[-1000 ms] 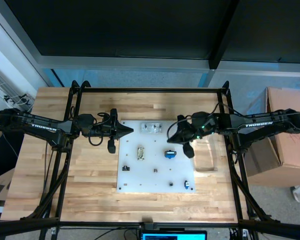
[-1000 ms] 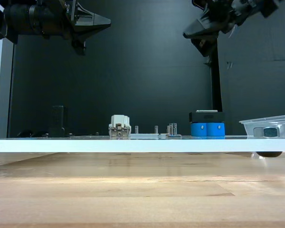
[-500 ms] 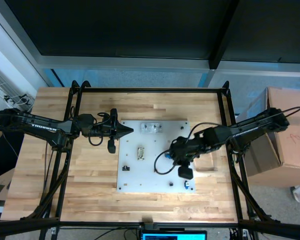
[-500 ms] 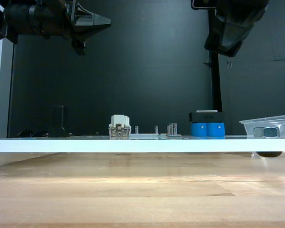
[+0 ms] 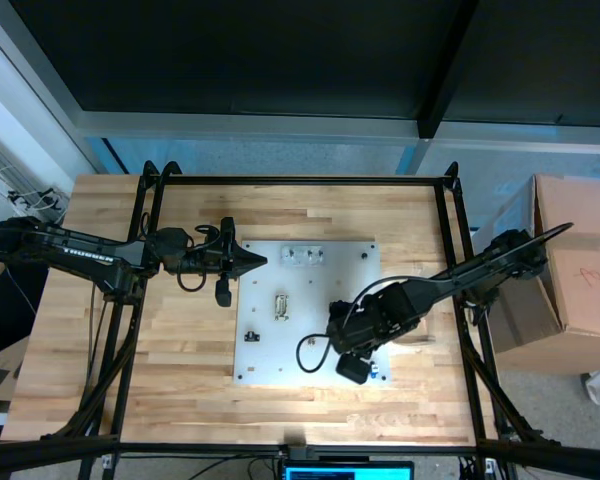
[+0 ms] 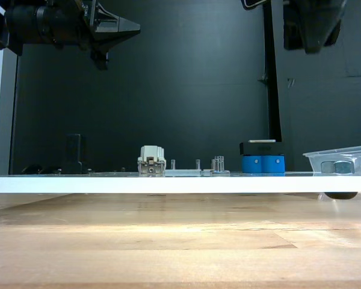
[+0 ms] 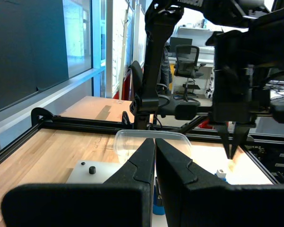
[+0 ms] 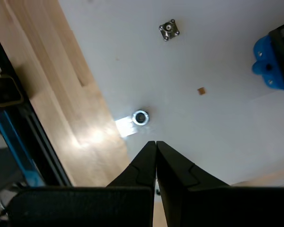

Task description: Unfasten the M12 nut and place it in the container

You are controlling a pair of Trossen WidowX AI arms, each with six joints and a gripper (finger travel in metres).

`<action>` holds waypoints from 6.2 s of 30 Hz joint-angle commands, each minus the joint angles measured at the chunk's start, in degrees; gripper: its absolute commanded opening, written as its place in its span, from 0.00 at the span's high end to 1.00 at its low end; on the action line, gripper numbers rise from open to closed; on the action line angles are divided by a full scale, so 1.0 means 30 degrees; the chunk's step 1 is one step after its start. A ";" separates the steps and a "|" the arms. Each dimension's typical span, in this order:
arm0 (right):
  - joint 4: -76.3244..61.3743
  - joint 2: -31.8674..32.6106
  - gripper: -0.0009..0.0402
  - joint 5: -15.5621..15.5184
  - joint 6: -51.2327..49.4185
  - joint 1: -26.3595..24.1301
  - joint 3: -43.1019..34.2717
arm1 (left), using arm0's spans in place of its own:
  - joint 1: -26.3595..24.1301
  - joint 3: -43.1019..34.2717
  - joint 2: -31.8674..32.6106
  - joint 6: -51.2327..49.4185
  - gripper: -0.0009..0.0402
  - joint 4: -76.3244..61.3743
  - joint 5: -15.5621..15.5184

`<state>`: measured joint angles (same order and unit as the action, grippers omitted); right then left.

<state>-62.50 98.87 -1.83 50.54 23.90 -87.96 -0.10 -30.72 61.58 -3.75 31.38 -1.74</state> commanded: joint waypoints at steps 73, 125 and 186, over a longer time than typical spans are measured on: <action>0.1719 0.5858 0.57 0.1268 0.4721 0.1341 -0.0969 | 0.0000 0.0000 0.0007 0.0000 0.98 0.0000 0.0007; 0.2594 0.5974 0.76 0.1253 0.4503 0.1552 0.0109 | 0.0007 0.0000 0.0007 0.0000 0.98 0.0000 0.0007; -0.0787 0.3439 0.92 0.1231 0.2484 0.1508 -0.1770 | 0.0000 0.0000 0.0007 0.0000 0.98 0.0000 0.0007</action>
<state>-64.79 109.21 1.74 58.11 28.47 -93.06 -0.10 -30.72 61.60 -3.77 31.38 -1.72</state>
